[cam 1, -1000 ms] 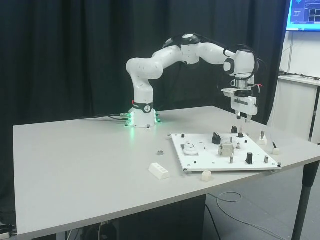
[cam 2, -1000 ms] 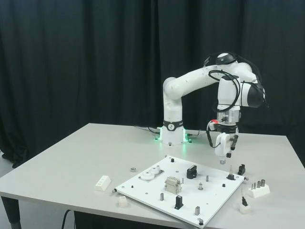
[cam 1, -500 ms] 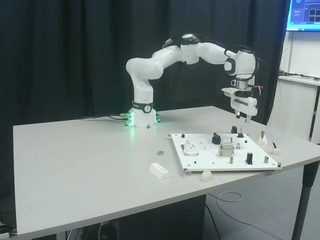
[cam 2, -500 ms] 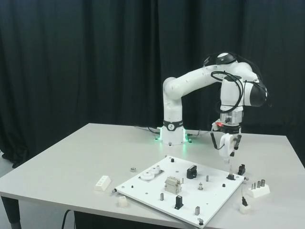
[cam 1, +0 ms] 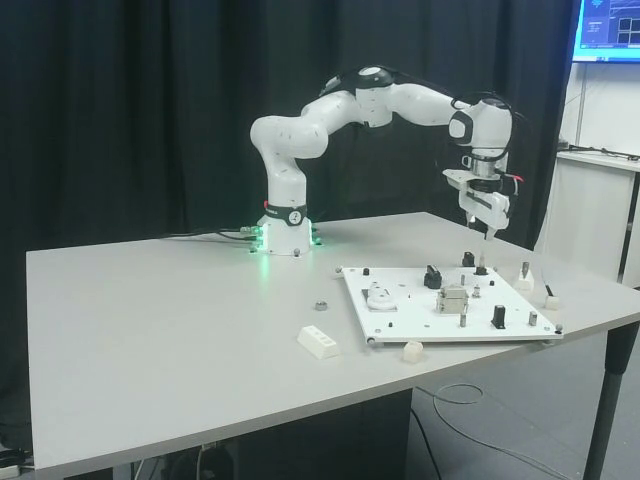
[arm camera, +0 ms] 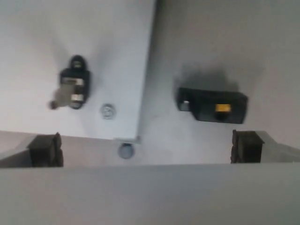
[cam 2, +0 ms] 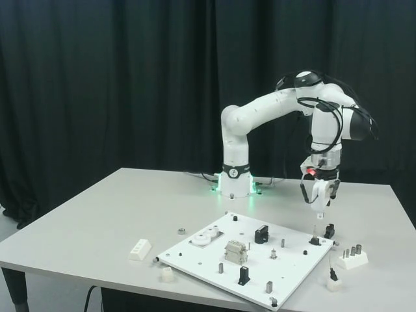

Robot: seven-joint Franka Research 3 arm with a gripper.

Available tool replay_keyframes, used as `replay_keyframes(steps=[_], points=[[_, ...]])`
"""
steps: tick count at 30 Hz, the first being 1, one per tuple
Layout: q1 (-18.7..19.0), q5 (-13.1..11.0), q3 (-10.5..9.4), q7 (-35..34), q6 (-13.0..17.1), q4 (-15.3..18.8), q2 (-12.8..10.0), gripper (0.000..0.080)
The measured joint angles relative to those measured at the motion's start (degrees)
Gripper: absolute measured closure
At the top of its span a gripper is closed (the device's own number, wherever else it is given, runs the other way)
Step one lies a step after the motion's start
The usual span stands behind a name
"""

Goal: Pick D-SUB.

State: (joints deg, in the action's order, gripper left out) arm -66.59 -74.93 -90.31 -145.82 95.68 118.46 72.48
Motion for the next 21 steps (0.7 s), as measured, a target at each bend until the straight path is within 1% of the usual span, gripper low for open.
replay_keyframes(steps=[4,12,16,21], points=[[1.6,0.0,0.00,-1.3,-0.4,0.9,0.3,0.0003],[4.6,-0.4,-0.24,-2.9,-0.1,3.5,1.1,0.0003],[5.6,-1.2,-0.93,-3.2,1.3,4.6,1.3,0.0003],[5.9,-2.6,-2.59,-3.2,4.3,5.3,1.3,0.0003]])
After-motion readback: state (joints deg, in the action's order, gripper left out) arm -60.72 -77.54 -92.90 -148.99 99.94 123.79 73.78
